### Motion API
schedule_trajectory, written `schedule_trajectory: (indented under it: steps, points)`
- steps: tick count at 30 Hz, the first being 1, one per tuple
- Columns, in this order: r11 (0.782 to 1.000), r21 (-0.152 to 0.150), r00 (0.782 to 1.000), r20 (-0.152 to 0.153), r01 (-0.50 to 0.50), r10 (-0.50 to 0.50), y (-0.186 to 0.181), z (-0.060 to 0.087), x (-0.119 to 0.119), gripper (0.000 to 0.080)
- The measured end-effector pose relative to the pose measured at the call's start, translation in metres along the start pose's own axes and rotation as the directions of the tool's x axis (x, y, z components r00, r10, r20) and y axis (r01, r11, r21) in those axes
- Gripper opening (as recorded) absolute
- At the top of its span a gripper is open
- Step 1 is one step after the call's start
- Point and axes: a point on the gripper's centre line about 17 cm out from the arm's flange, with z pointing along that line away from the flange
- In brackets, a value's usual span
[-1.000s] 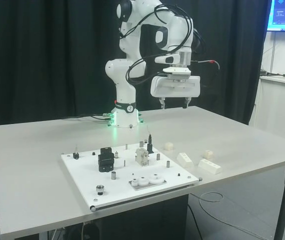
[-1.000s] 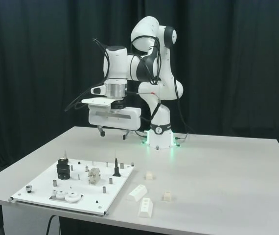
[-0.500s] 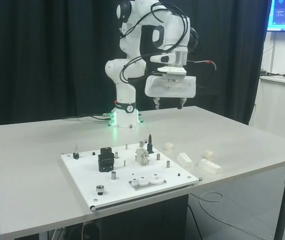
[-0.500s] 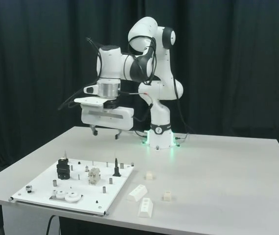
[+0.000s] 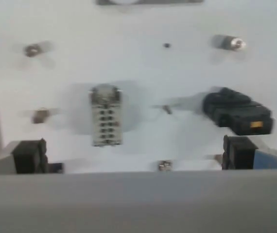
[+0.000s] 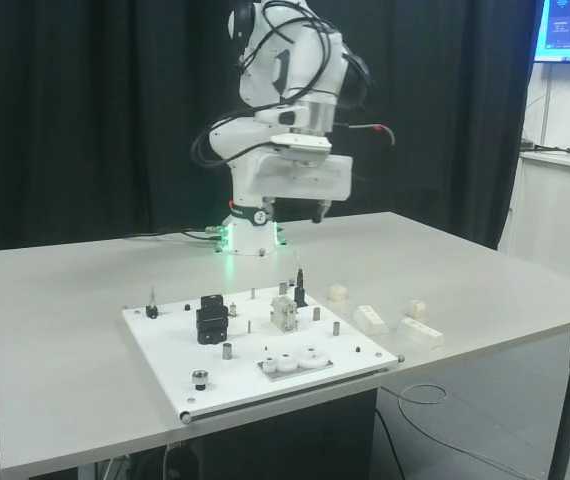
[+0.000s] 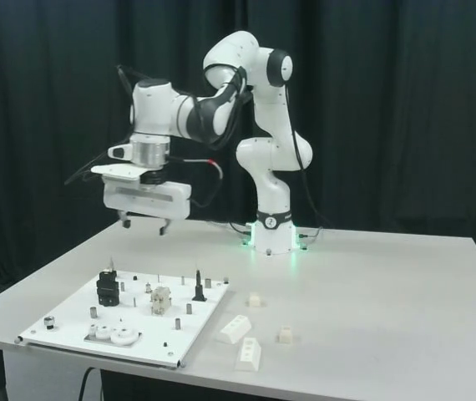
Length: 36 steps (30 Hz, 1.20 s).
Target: Remove D-SUB.
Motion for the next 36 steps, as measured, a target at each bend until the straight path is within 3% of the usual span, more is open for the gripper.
schedule_trajectory:
  steps: [16, 29, 36]
  points:
    - [0.998, 0.06, 1.0, 0.017, 0.017, -0.018, 0.07, 0.04, -0.026, 0.08]
    - [0.994, 0.103, 1.0, 0.002, -0.019, 0.019, 0.11, 0.081, -0.034, 0.08]
    - [0.994, 0.11, 1.0, 0.008, -0.013, 0.012, 0.121, 0.097, -0.035, 0.08]
